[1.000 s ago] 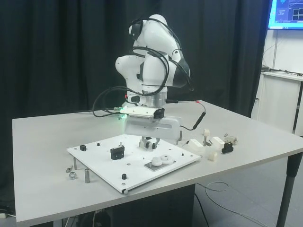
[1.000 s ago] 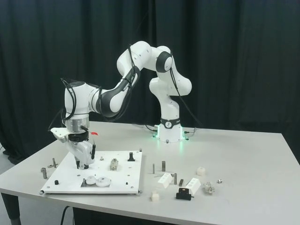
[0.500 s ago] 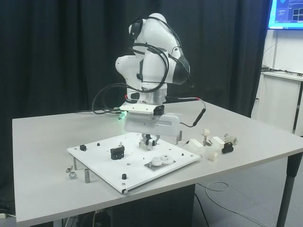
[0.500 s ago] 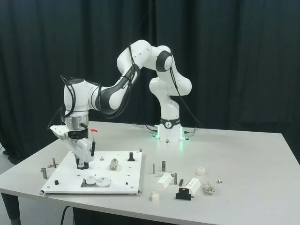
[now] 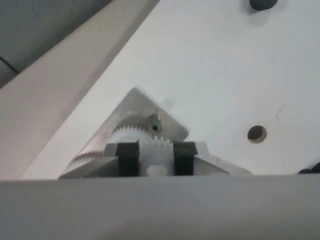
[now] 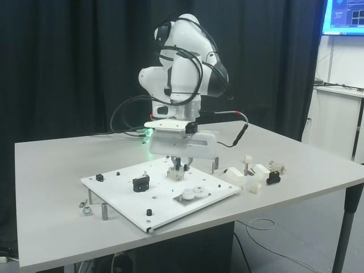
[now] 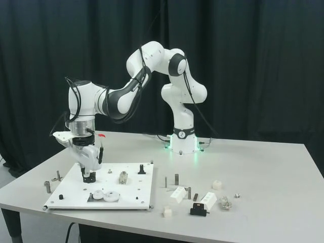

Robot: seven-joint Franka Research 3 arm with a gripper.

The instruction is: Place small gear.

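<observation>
Pincer (image 5: pixel 157 159) is closed to a narrow gap on the small gear (image 5: pixel 156 149), black pads (image 5: pixel 129 157) clamping opposite sides of its teeth. In the first room view it hangs clear above the white board (image 6: pixel 122 187), behind the metal plate (image 6: pixel 191 198)

My take on the step: carry the gear over the bare pin (image 5: pixel 155 121) on that plate and centre its bore on the pin before I go down. I'd descend slowly and straight. The teeth have to mesh with the neighbouring gear (image 5: pixel 125 135), so a slight twist may be needed if they clash. I'd let go only once it sits flat

Count:
- gears: three, one held and two already on the plate
- free pins on the plate: one
- metal plates: one
- boards: one, on the grey table (image 6: pixel 51 170)
</observation>
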